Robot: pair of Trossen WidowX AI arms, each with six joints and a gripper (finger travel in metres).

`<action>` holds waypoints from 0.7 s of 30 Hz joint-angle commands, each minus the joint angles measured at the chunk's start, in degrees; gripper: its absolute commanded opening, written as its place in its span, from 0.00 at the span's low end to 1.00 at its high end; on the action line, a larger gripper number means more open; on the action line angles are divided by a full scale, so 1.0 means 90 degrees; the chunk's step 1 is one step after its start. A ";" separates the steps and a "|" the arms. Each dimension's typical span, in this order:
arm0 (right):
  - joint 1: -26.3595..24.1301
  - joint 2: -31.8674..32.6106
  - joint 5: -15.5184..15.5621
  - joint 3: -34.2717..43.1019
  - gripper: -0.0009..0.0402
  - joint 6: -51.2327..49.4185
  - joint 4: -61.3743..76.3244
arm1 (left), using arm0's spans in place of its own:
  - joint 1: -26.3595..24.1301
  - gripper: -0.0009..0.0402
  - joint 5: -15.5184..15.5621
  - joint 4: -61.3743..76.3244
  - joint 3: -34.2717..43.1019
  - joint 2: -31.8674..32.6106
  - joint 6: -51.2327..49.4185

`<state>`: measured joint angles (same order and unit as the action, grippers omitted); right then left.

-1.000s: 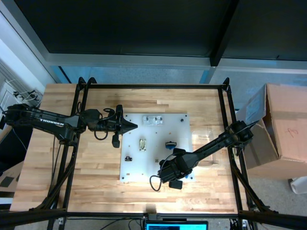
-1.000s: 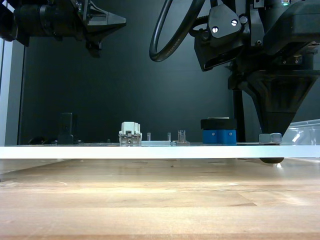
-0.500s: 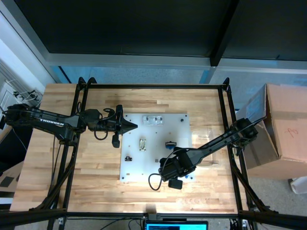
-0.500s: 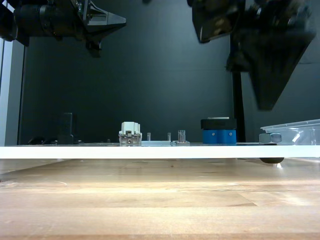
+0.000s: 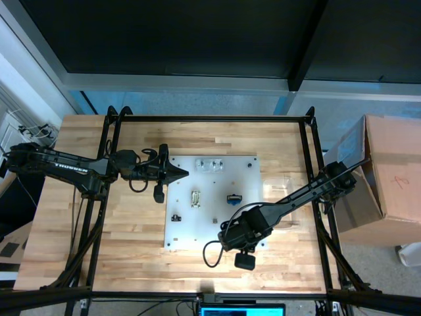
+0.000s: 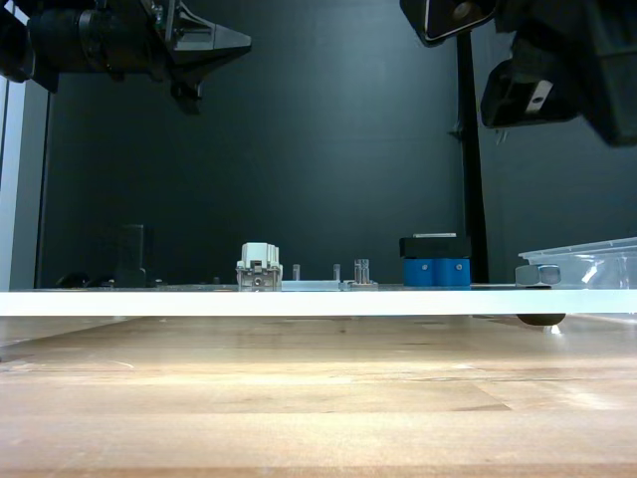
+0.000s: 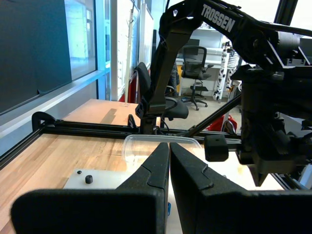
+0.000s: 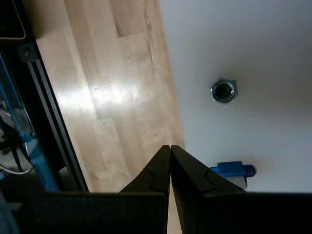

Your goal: Unfasten the M12 nut and place it in the container

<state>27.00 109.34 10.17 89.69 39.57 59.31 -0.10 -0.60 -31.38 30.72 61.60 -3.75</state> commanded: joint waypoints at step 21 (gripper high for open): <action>0.0005 0.0221 -0.0848 -0.0444 0.02 -0.0255 -0.0342 | 0.0000 0.02 -0.0002 0.0000 0.0000 0.0000 0.0002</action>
<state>27.05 111.31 2.57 85.69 37.19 56.12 -0.10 -0.62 -31.38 30.72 61.60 -3.75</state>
